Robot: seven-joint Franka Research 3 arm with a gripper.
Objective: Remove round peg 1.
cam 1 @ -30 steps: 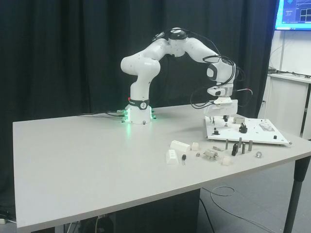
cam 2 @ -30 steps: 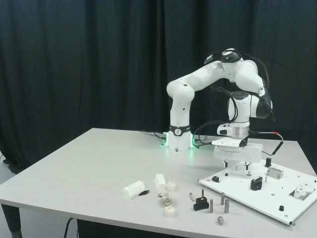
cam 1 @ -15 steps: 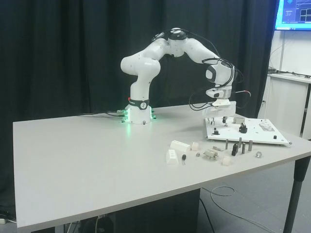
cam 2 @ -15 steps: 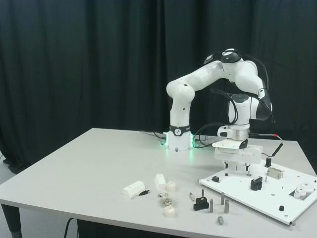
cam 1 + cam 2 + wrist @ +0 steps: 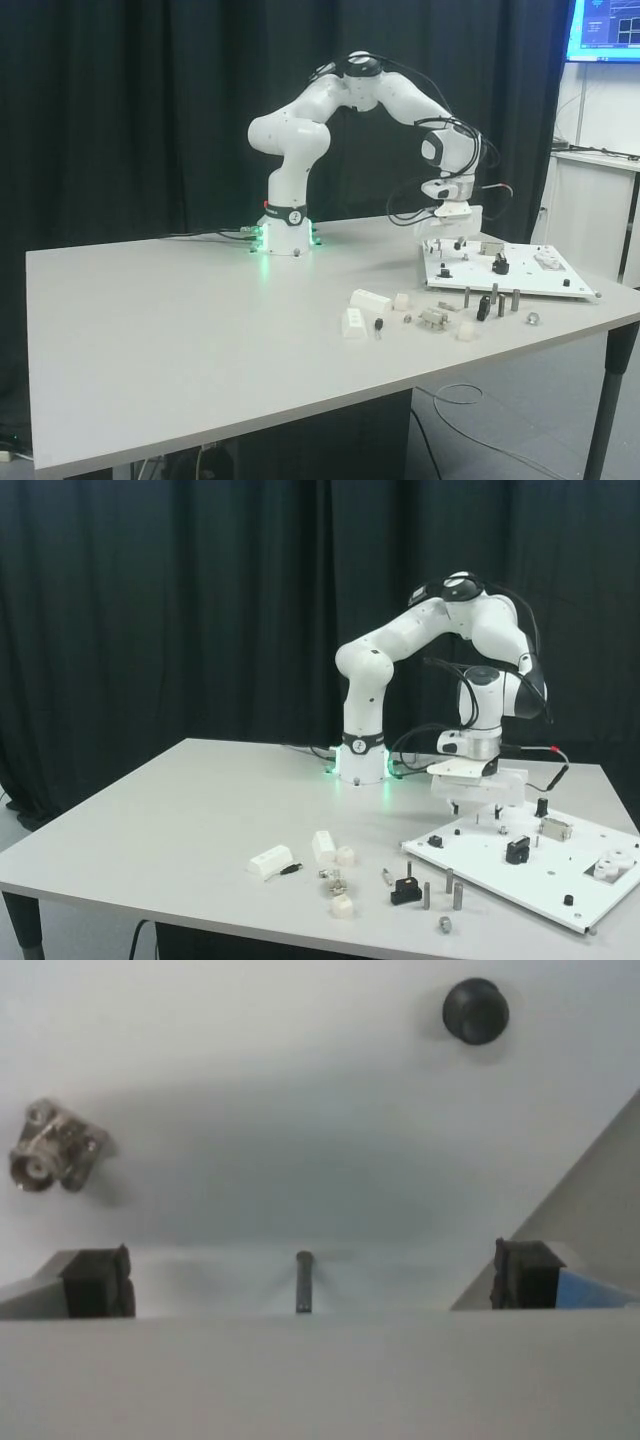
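Above white board (image 5: 520, 872), claw (image 5: 305, 1282) gapes wide, empty, straddling thin peg (image 5: 303, 1281); off-centre closing could tilt and jam it.

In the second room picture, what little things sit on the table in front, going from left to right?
White block → small black plug → taller white block → black bracket → two upright grey pegs → white board.

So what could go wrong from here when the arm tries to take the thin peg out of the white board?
The gripper is open wide around the thin grey round peg; if the fingers close unevenly, they may tilt or jam it. The grey metal connector stands not far from one of the fingers and could be bumped by a sideways move.
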